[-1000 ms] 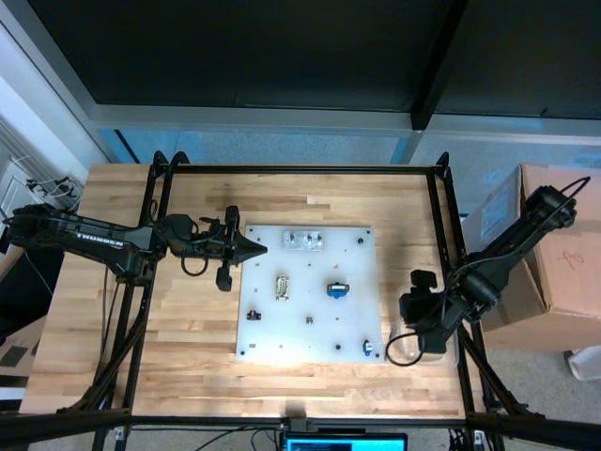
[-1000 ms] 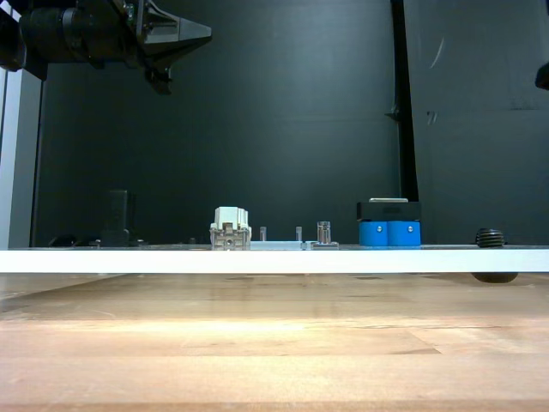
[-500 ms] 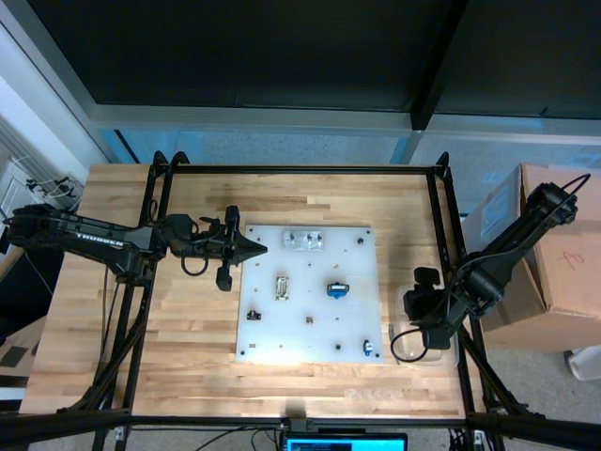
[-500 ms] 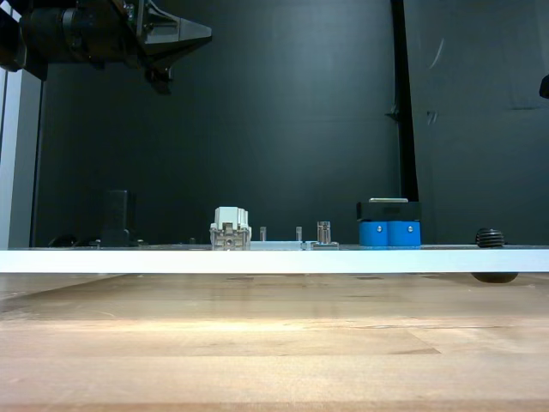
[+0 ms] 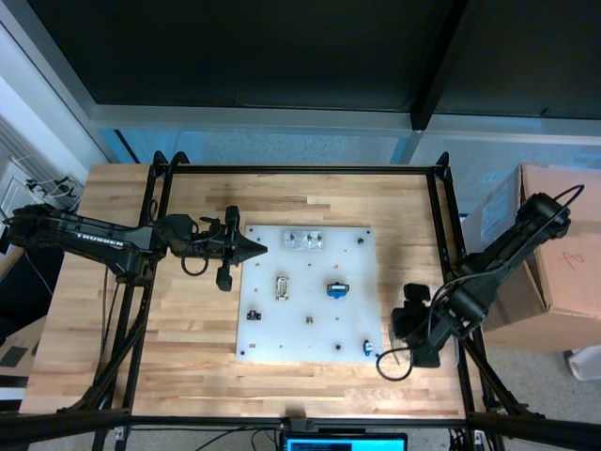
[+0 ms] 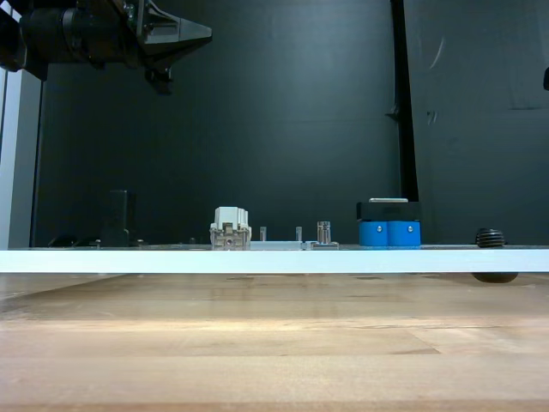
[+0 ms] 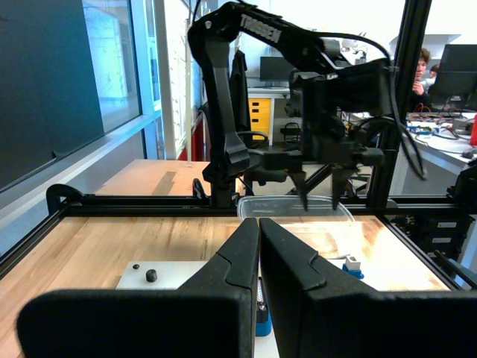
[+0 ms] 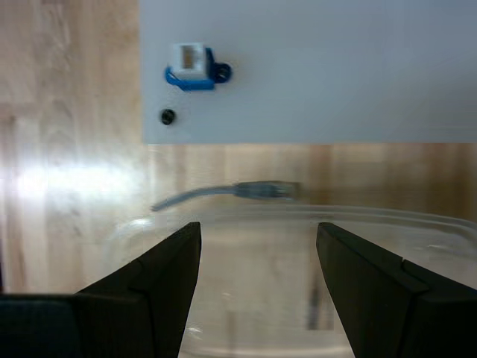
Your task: Remove the RJ45 connector from the taskboard and place in the container
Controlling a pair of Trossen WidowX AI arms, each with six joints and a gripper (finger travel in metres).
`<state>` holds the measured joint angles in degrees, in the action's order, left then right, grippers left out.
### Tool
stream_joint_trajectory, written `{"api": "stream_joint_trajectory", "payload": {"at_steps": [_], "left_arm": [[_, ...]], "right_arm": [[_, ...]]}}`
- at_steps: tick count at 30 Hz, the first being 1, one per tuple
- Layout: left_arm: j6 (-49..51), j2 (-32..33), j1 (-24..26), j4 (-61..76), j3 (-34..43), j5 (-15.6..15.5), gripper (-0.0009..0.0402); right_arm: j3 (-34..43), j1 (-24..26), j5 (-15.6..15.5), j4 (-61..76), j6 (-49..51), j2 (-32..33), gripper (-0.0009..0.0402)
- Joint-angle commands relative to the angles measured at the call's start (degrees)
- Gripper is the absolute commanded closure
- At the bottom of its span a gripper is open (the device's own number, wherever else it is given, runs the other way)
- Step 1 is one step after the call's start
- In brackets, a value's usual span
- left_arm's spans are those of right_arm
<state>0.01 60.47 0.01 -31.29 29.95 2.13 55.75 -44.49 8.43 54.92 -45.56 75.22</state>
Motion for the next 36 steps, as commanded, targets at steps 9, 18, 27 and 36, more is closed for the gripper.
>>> {"api": "stream_joint_trajectory", "payload": {"at_steps": [9, 18, 27, 36], "left_arm": [[0.0, 0.0, 0.0, 0.0, 0.0, 0.0, 0.0393], [0.0, 0.0, 0.0, 0.0, 0.0, 0.0, 0.0393], [0.0, 0.0, 0.0, 0.0, 0.0, 0.0, 0.0393], [0.0, 0.0, 0.0, 0.0, 0.0, 0.0, 0.0393]], "right_arm": [[7.4, -1.7, -5.8, -1.9, -8.3, 11.0, 0.0178], [8.8, -6.4, -12.3, -3.4, -15.2, 15.6, 0.0178], [7.1, -8.7, -16.6, -7.3, -18.6, 16.9, 0.0178], [2.7, -8.9, -18.6, -13.6, -18.6, 16.7, 0.0178]]}}
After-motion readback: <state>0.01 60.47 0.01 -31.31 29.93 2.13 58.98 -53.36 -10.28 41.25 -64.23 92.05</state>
